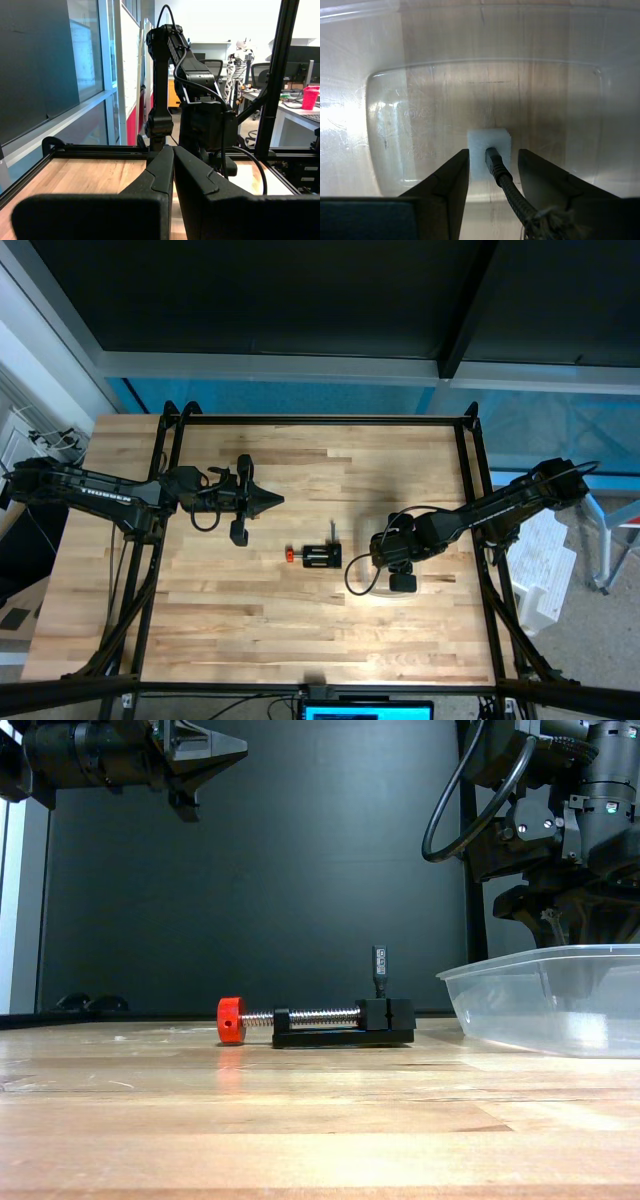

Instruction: Pick the usb-c connector and install on the hub

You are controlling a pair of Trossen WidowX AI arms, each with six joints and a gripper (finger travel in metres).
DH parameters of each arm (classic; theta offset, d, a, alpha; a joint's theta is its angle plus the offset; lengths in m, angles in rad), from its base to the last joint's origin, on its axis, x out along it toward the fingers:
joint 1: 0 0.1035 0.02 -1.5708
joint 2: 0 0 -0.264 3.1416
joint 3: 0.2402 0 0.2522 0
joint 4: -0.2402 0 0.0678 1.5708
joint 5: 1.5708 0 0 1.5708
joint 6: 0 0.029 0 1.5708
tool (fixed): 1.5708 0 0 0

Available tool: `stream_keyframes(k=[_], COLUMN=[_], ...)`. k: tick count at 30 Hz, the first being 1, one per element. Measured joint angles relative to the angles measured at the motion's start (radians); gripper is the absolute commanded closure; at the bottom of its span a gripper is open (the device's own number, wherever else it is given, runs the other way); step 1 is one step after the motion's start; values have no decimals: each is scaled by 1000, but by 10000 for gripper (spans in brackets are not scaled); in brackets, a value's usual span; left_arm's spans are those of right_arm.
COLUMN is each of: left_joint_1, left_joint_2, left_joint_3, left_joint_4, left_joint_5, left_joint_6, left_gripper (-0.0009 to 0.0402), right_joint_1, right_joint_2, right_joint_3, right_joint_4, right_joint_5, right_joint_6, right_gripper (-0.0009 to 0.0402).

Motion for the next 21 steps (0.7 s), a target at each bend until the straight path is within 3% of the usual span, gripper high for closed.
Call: stream_keyframes(k=[21], left_joint_1=[0], left_joint_2=[0], left_joint_3=[0], left_joint_4=[0], left_joint_5=[0], left_joint_6=[0], left_gripper=[393], right_joint_1=[0], right_joint_2=[0], right_joint_3=[0], right_joint_4=[-8], right_joint_5=[0], right_joint_6=[0], right_gripper=[353])
